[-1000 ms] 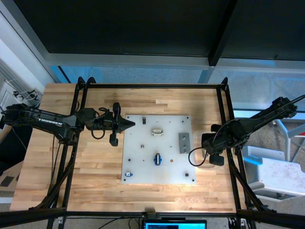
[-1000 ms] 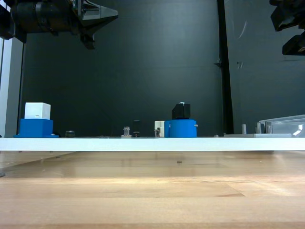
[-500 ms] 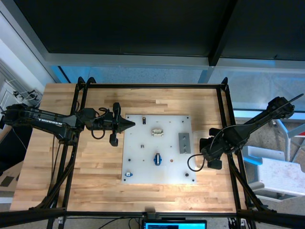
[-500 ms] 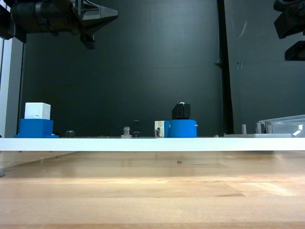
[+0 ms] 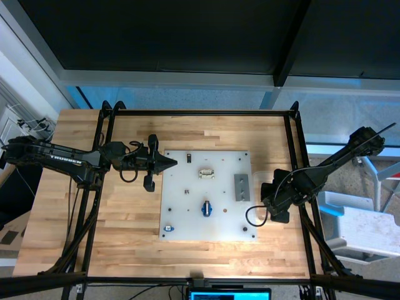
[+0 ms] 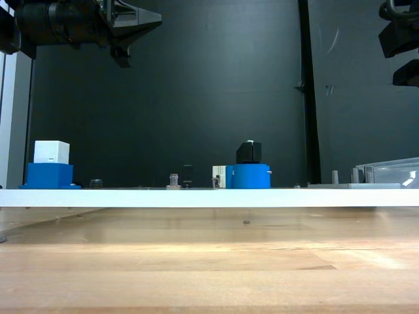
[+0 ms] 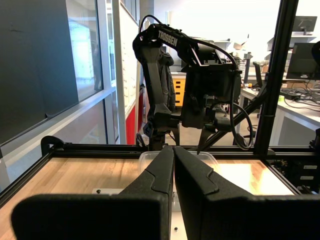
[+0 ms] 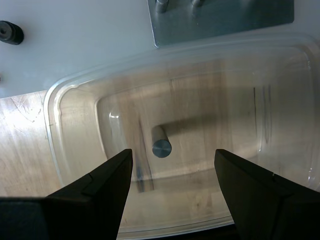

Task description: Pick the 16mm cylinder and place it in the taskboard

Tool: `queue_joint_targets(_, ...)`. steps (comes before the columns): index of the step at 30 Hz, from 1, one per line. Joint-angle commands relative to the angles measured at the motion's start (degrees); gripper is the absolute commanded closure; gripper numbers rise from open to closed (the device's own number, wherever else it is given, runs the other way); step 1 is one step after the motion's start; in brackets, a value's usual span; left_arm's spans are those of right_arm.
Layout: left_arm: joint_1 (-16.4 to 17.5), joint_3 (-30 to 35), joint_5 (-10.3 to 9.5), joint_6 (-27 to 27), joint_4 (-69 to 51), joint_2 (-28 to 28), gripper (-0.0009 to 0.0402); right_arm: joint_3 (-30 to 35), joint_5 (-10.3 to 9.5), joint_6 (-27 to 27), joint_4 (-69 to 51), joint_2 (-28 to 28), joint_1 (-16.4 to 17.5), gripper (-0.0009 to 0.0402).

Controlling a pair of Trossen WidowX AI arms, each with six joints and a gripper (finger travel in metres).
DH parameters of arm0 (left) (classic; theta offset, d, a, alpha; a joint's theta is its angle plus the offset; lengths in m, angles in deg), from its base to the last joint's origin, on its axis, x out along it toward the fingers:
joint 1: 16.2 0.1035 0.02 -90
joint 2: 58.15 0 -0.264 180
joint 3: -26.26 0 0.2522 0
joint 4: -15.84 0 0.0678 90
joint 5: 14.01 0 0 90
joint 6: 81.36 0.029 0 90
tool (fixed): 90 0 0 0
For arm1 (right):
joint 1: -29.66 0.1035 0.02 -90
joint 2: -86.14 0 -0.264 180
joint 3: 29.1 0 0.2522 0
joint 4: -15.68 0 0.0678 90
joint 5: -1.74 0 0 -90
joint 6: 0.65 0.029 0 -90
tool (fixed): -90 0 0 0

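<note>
status: pick not started, nothing done yet. the 16mm cylinder (image 8: 161, 144) lies on its side in the clear tray (image 8: 52, 130), which sits on the surface just beside the right edge of the taskboard (image 5: 187, 215). nothing touches it.

right claw (image 8: 172, 159) hangs over the tray, pointing down, spread wide and empty. the cylinder lines up roughly between its two fingers, and the claw looks well above it. left claw (image 7: 173, 167) is up high over the taskboard's left edge, fingers pressed together, nothing in it. looks parked.

left to do, my read: drop into the tray, close on the cylinder, lift out, carry it over, seat it in the taskboard. can't tell from here which hole it's meant for.

views:
- right wrist view is the only one that shows the cylinder at all. it also shows the grey metal block (image 8: 220, 15) just past the tray rim.
- high view gives the layout: both arms, taskboard, block. the right arm covers most of the tray there and i can't make out the cylinder.
- low view gives height: both claws sit far above the taskboard, and only the tray's rim shows at the right.
- left wrist view looks across at the right arm bent down over the tray, and confirms the left claw is closed.
</note>
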Motion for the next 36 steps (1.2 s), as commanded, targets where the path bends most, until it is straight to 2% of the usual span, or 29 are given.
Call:
queue_joint_targets(1,0.00,0.00,0.00,0.02,0.00,0.02,0.0393,-0.59,0.00,1.11,0.31,0.00,0.26,0.0166)
queue_joint_targets(29,0.00,0.00,0.00,0.00,0.00,0.02,0.0393,-10.34,-0.13,2.58,10.21,0.00,1.38,0.0173)
queue_joint_targets(33,0.00,0.00,0.00,0.02,0.00,0.02,0.0393,-11.65,-1.20,2.69,12.13,0.00,1.42,0.0178)
queue_joint_targets(36,0.02,0.00,0.00,0.00,0.00,0.02,0.0393,-12.46,-1.16,3.37,13.16,0.24,1.46,0.0178)
